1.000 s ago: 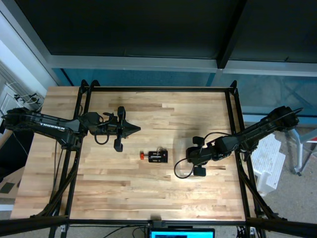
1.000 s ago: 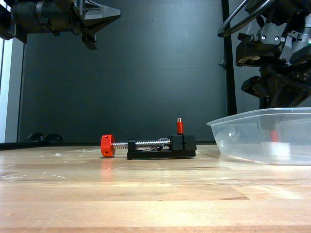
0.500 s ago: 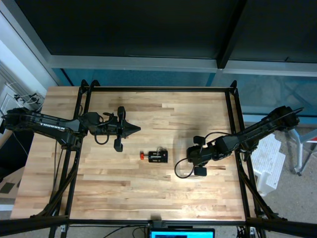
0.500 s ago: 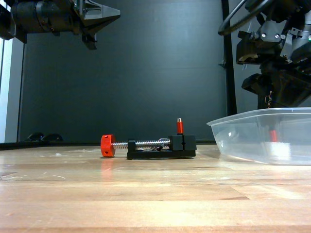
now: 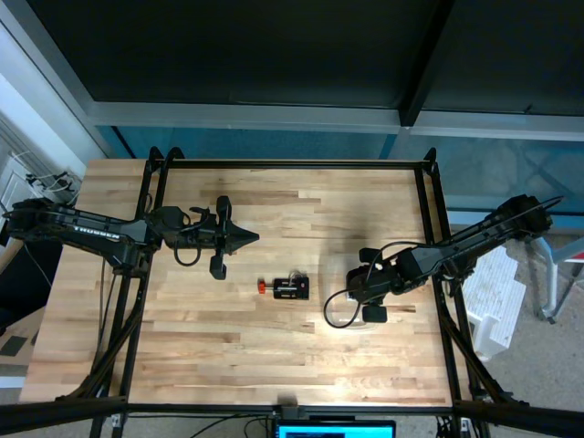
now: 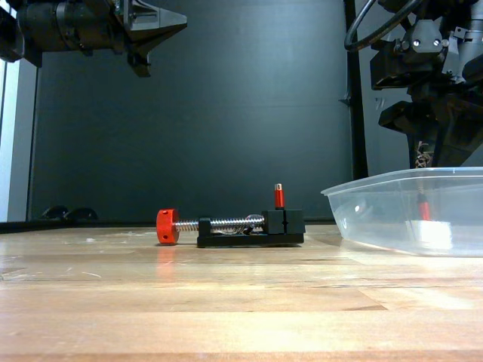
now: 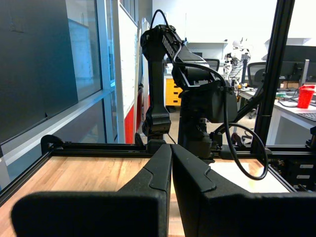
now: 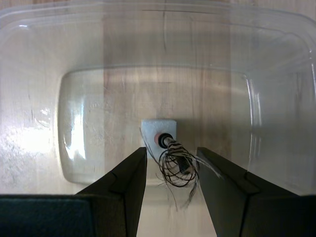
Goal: Pick the rca connector and install on the hub
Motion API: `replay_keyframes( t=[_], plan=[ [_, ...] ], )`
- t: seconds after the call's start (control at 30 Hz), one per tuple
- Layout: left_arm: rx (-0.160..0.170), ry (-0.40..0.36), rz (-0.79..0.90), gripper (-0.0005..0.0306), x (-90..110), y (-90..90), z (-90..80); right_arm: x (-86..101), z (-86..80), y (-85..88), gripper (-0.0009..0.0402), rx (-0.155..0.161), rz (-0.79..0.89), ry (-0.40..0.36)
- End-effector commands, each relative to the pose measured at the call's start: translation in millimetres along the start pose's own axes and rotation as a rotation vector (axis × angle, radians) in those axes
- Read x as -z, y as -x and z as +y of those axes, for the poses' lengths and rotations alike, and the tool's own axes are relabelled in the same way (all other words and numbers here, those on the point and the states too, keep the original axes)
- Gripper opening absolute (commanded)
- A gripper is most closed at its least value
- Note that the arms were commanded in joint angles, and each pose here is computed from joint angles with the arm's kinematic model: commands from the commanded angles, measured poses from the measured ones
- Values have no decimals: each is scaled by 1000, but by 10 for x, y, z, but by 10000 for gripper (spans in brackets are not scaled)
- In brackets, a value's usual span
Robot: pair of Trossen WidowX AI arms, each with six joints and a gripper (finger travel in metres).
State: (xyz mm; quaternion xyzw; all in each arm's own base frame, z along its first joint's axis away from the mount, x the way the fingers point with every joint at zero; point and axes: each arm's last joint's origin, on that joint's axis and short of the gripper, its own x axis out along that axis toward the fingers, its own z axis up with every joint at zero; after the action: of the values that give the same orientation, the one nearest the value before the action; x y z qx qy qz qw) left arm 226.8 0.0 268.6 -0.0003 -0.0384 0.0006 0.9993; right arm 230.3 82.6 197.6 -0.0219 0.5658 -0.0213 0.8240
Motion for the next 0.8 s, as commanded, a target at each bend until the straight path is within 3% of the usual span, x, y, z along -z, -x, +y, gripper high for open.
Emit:
replay_keyframes(
  t=[0.03, 0.33, 0.8],
  plan=[
    [0, 0, 0, 0, 1, -1, 0, -2, 11, -39, 140, -7, 20, 4],
    [0, 0, 0, 0, 0, -1, 1, -28, 40, -152, 140, -8, 38, 8],
    [0, 0, 0, 0, 0, -1, 1, -61, 56, -276, 139, 21, 37, 7]
  ],
)
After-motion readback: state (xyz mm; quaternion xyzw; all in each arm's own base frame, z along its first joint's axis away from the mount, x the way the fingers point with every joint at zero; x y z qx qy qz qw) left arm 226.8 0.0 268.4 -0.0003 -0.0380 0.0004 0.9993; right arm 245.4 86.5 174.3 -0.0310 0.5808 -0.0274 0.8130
